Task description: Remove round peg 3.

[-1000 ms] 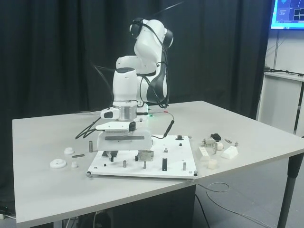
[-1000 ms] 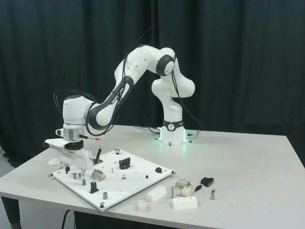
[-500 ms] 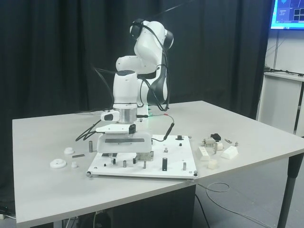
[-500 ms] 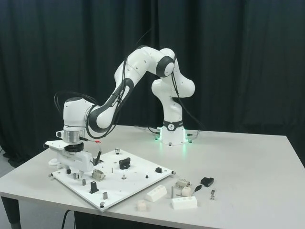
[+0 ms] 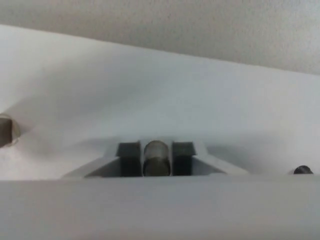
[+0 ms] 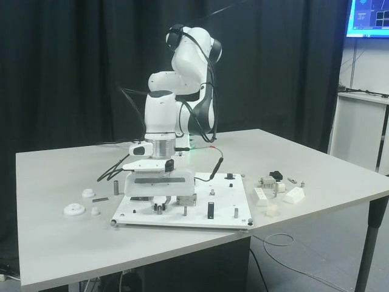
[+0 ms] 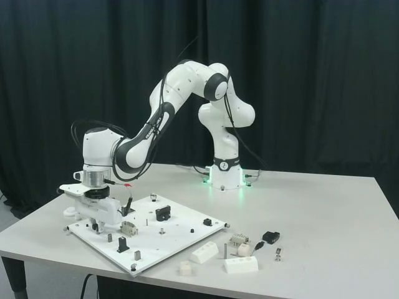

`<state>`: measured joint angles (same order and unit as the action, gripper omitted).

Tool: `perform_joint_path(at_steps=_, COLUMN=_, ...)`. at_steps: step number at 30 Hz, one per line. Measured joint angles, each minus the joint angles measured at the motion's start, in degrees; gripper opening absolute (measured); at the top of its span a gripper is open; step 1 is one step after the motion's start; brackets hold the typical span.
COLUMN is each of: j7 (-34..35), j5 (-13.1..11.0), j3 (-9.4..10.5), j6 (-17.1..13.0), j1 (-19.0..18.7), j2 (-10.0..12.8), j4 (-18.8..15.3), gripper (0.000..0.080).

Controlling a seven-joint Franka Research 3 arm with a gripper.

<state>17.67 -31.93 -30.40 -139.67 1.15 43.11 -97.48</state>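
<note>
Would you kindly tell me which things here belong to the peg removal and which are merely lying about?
In the job:
- gripper, jaws on either side of the peg
- peg
- white board

Lying about:
- white blocks
- small black part
- white discs
- grey table

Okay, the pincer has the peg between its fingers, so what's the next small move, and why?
Probably a straight lift, pulling the peg up and away from the white board. In the wrist view the pincer has its two dark fingers tight against the peg's sides, and both room views show it low over the board, so the peg looks gripped but barely raised, if at all.
</note>
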Motion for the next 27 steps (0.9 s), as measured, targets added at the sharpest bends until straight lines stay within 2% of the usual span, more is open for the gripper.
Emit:
perform_joint_path(at_steps=1, j7=0.0, j5=0.0, j3=0.00, j6=0.0, j1=0.0, j2=0.0, j4=0.0, gripper=0.0418)
perform_joint_path(at_steps=2, j7=0.0, j5=0.0, j3=0.00, j6=0.0, j1=0.0, j2=0.0, j4=0.0, gripper=0.0218)
perform_joint_path(at_steps=3, j7=0.0, j5=0.0, j3=0.00, j6=0.0, j1=0.0, j2=0.0, j4=0.0, gripper=0.0104)
perform_joint_path(at_steps=19, j7=0.0, j5=0.0, j3=-0.06, j6=0.3, j1=0.0, j2=-0.1, j4=0.1, gripper=0.0104)
perform_joint_path(at_steps=27, j7=0.0, j5=0.5, j3=-0.72, j6=2.3, j1=-0.1, j2=-1.7, j4=0.2, gripper=0.0100)
